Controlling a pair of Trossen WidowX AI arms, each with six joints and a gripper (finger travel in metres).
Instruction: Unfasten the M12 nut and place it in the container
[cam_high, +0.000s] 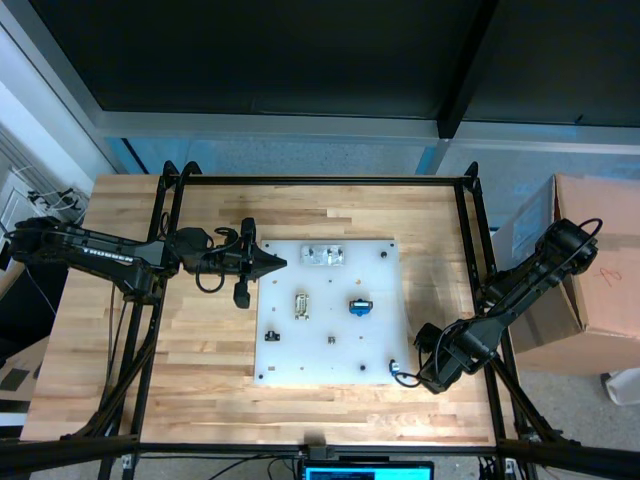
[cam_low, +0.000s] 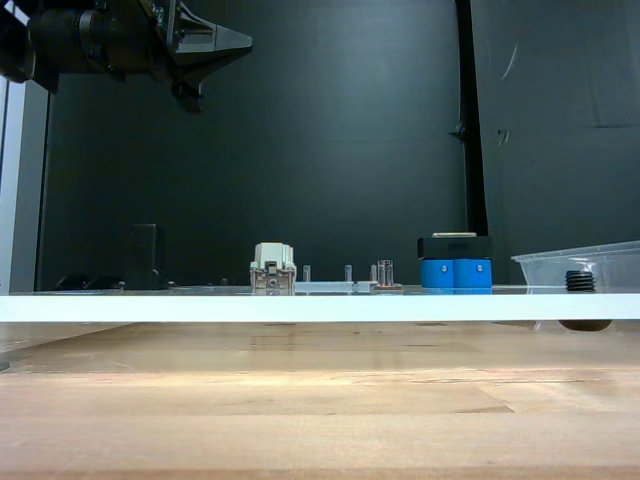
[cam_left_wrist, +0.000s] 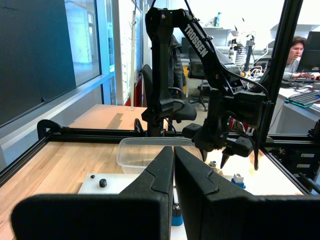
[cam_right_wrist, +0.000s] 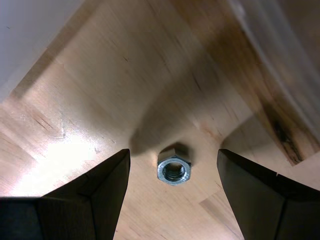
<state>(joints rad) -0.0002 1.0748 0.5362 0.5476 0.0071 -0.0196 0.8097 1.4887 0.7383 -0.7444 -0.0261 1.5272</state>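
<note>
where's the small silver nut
Right wrist view: nut free on wooden table under the open right gripper, off the white board's near right corner; left gripper hovers over its left edge.

A shiny silver metal nut is seen lying free on the smooth pale wooden table, between the spread matt black fingers of the right gripper. The closed left gripper, also matt black, is held above a glossy white board.

A pale wooden table anchors the room: a dark wall beyond its far edge, a cardboard box beside its right edge — farther that way, bright windows and a seated person.
</note>
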